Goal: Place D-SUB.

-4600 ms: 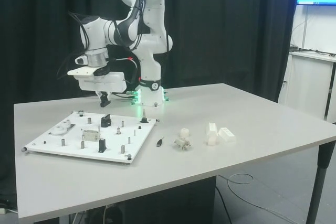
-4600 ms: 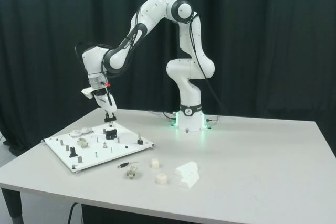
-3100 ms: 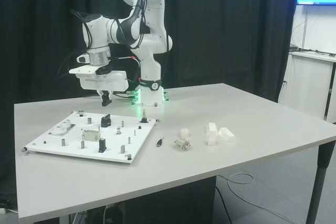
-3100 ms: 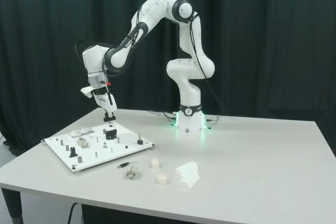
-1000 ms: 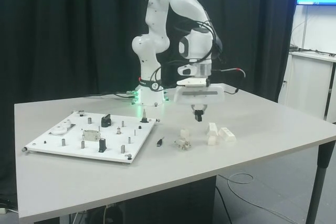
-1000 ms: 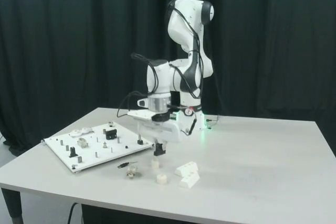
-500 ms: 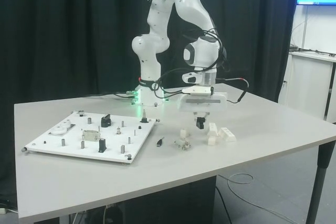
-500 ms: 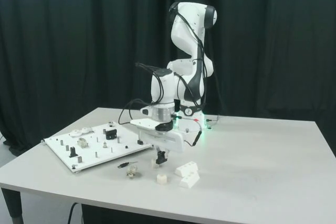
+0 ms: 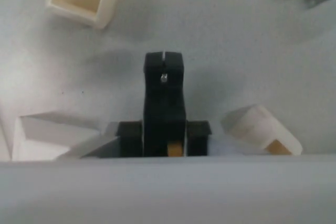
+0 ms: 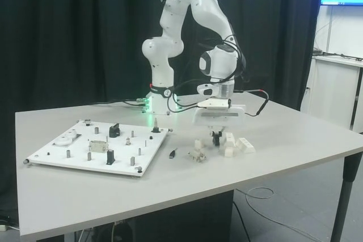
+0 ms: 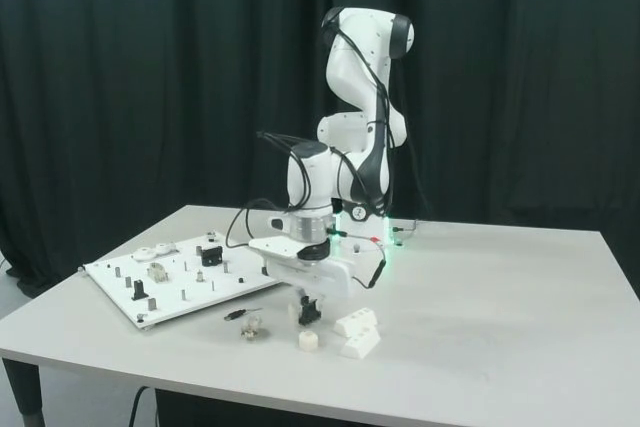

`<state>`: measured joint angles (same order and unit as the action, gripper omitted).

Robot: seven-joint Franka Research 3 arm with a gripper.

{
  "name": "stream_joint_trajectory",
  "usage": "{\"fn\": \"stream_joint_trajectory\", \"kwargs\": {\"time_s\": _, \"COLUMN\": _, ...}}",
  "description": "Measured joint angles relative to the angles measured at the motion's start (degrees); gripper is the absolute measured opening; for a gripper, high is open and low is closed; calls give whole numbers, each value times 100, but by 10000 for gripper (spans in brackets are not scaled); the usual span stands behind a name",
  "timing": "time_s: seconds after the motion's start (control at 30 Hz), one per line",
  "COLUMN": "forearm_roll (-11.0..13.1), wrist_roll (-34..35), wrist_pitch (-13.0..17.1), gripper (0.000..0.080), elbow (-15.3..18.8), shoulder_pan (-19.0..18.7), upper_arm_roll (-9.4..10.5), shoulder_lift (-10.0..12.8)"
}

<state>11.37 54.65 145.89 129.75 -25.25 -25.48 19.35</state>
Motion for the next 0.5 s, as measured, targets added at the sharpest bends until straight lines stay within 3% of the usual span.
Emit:
{"fn": "stream_joint_trajectory", "kwargs": {"time_s": 0.07, "forearm_roll": 30, "wrist_roll": -32, "wrist_pitch": -5, "gripper": 188, "elbow": -10, "shoulder_pan": 57, "upper_arm_roll": 54, "shoulder_lift": 17}}
{"fn": "stream_joint_trajectory", "kwargs": {"time_s": 0.33, "forearm_roll": 65, "wrist_roll": -171, "wrist_pitch": -74, "gripper": 188, "elbow": -77, "shoulder_pan": 244, "upper_arm_roll": 216, "shoulder_lift": 63}}
{"fn": "stream_joint_trajectory", "kwargs": {"time_s": 0.37, "forearm_roll": 65, "wrist_roll": -180, "wrist_pitch": -99, "gripper": 720, "elbow": -89, "shoulder_pan": 258, "upper_arm_roll": 224, "shoulder_lift": 64}}
{"fn": "stream_joint_trajectory", "kwargs": {"time_s": 0.5, "forearm_roll": 65, "wrist_roll": -201, "wrist_pitch": -200, "gripper": 720, "elbow": -147, "shoulder_pan": 297, "upper_arm_roll": 240, "shoulder_lift": 65}}
